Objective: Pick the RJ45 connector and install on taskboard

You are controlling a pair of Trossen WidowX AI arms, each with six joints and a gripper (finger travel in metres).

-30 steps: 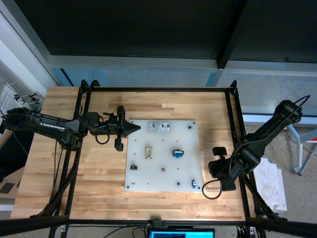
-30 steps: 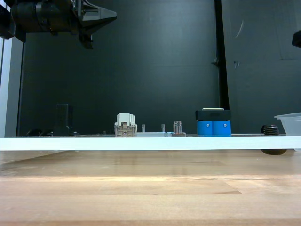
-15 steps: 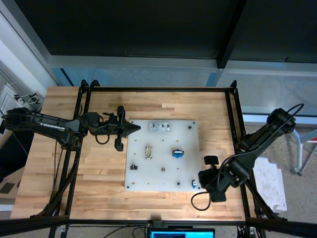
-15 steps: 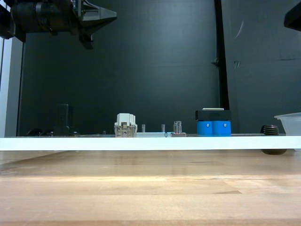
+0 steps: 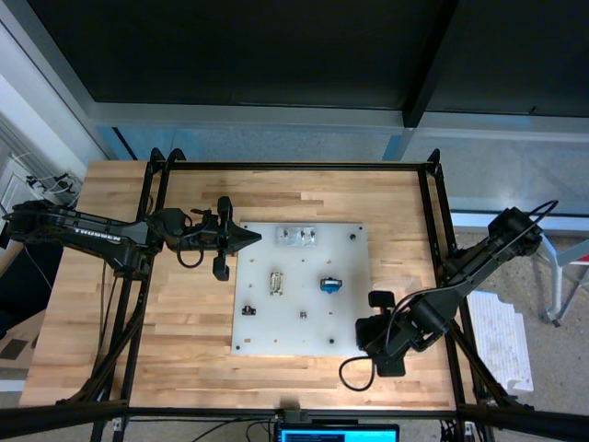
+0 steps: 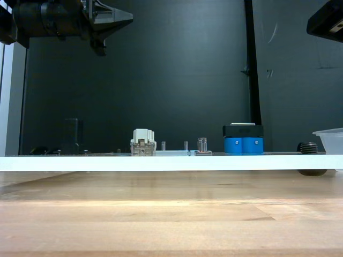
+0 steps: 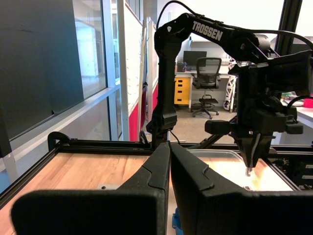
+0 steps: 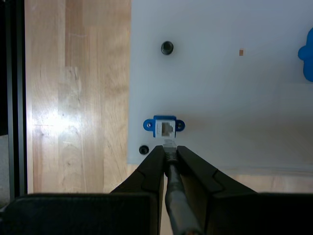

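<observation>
Your right gripper [image 8: 167, 152] pinches the RJ45 connector [image 8: 169, 144] on its cable [image 8: 178, 210], high above the taskboard [image 8: 220, 88] near its blue jack [image 8: 165, 126]; farther off, your left gripper [image 7: 169, 149] hangs pressed closed by the board's far-left corner

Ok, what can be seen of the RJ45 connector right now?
The RJ45 connector is a tiny pale clear plug on a grey cable, pinched in the right gripper, only its tip showing, held above the taskboard near its blue socket, not inserted. The left gripper is parked, shut, over the board's far-left edge.
</observation>
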